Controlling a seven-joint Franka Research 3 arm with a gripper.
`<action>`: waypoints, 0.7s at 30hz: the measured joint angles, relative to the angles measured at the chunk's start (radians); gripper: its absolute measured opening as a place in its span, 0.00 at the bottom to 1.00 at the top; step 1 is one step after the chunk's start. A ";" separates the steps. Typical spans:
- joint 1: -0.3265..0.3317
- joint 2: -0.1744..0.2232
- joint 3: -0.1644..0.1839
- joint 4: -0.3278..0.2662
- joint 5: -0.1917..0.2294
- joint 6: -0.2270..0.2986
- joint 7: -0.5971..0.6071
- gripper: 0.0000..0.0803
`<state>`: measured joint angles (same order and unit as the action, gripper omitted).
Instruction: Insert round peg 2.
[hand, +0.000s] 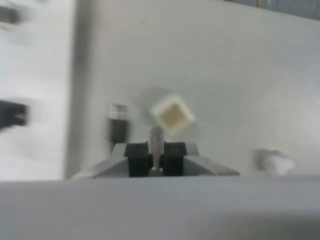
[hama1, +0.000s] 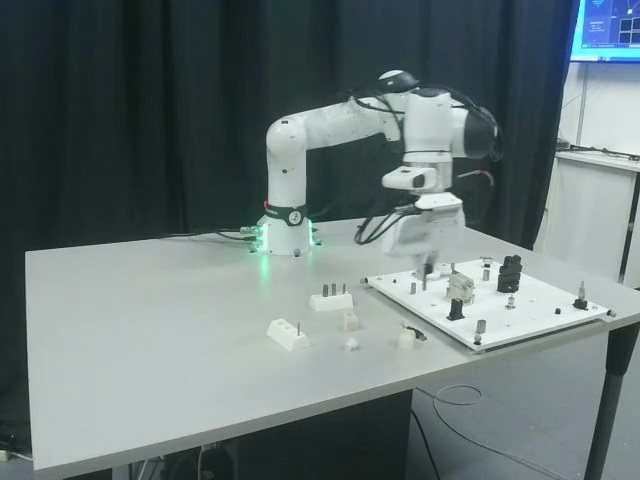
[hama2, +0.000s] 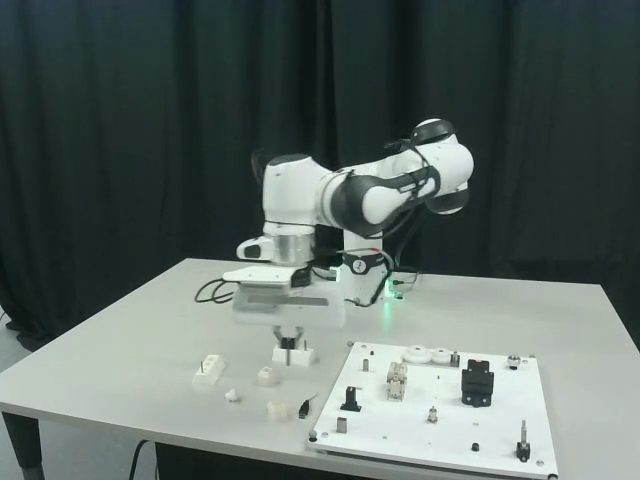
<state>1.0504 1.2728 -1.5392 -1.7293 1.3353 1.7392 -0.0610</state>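
Gripper (hand: 156, 162) low centre of the wrist view, closed on a thin grey peg (hand: 156, 145), held upright for insertion. Hovering beside the white board (hama1: 540, 322), right of centre in the first room view.

We see a grey desk (hama1: 150, 320) with a smooth, matt top. The arm (hama2: 330, 195) has a glossy white shell that looks like hard plastic. The board (hama2: 495, 425) is white, flat and faintly shiny. Behind hangs a black curtain (hama1: 150, 110) of matt cloth in soft folds. The thin peg (hand: 156, 150) in the claw (hand: 156, 159) looks like dull grey metal, between matt black fingers (hand: 137, 157).
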 joint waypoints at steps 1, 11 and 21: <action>0.007 -0.001 0.000 0.006 -0.005 -0.001 0.023 0.08; 0.067 -0.007 0.000 0.079 -0.062 -0.020 0.304 0.08; 0.086 -0.007 0.011 0.153 -0.095 -0.033 0.520 0.08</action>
<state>1.1360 1.2662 -1.5281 -1.5759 1.2405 1.7060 0.4590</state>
